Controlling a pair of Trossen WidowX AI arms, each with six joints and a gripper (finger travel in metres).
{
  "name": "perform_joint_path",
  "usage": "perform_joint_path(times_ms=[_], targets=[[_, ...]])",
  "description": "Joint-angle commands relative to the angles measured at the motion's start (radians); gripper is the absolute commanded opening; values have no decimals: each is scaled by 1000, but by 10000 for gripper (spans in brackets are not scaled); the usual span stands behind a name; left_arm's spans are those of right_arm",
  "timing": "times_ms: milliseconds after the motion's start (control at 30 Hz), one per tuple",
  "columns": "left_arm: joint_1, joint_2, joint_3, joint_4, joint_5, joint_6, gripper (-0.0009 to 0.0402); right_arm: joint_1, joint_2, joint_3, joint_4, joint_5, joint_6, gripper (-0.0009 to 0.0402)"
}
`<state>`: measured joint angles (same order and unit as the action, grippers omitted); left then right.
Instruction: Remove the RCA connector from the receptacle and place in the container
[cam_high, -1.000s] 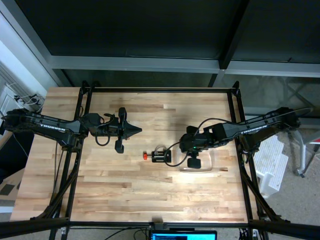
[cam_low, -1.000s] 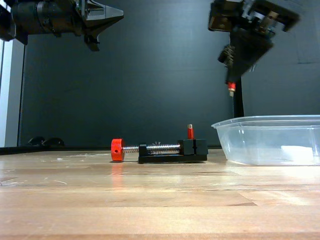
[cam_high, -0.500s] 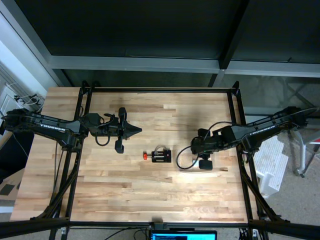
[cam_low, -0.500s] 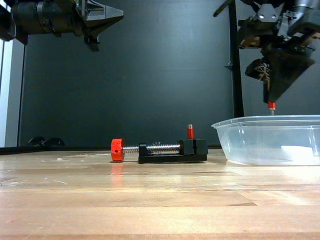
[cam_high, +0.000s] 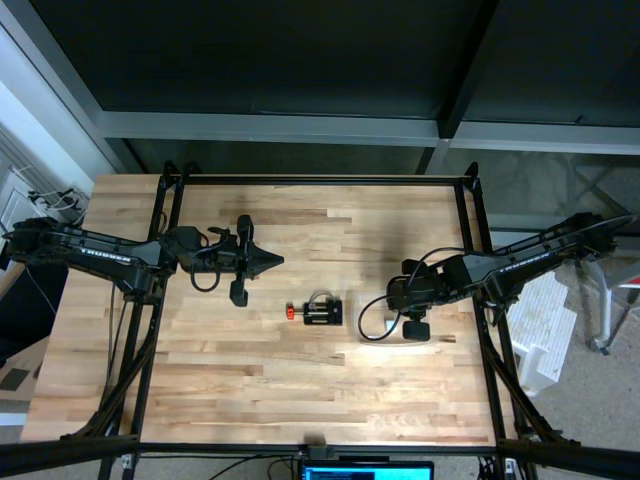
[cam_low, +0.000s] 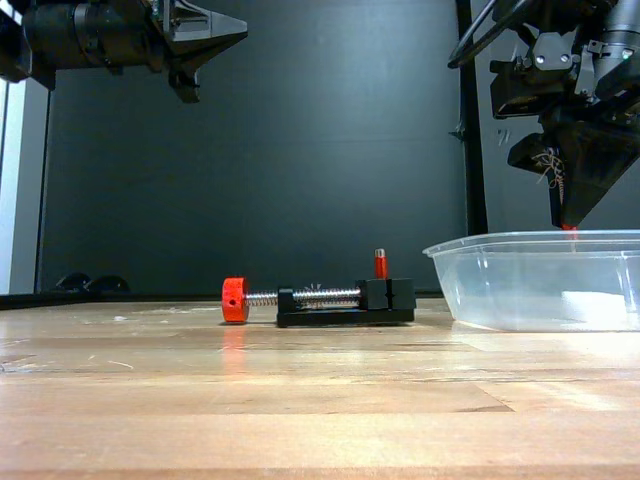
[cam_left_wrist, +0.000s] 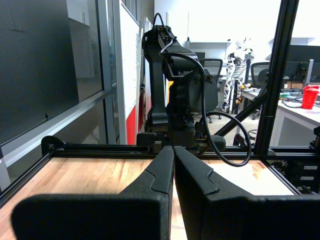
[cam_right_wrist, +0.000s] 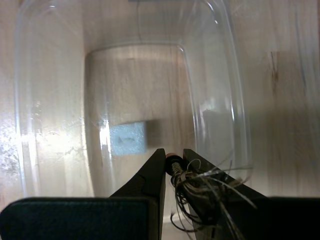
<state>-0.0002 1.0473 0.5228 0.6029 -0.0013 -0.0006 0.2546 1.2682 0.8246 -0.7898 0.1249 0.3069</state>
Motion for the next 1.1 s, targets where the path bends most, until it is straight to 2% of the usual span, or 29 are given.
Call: perform_joint_path(times_ms=[33,267,467,667,767,800,1100], targets=[[0,0,0,0,0,0,0,1,1,0,-3,14,4,63],[0,0,0,0,0,0,0,2,1,0,-3,14,4,106],[0,0,0,0,0,0,0,2,1,0,-3,14,8,119],[0,0,0,0,0,0,0,2,1,0,-3,12,11,117],[0,0,0,0,0,0,0,1,1,6,-5,-20,17,114],[0,0,0,0,0,0,0,0,1,14,-6,-22,17,112],[0,0,0,0,0,0,0,-53,1,148,-1,-20,-97,82]])
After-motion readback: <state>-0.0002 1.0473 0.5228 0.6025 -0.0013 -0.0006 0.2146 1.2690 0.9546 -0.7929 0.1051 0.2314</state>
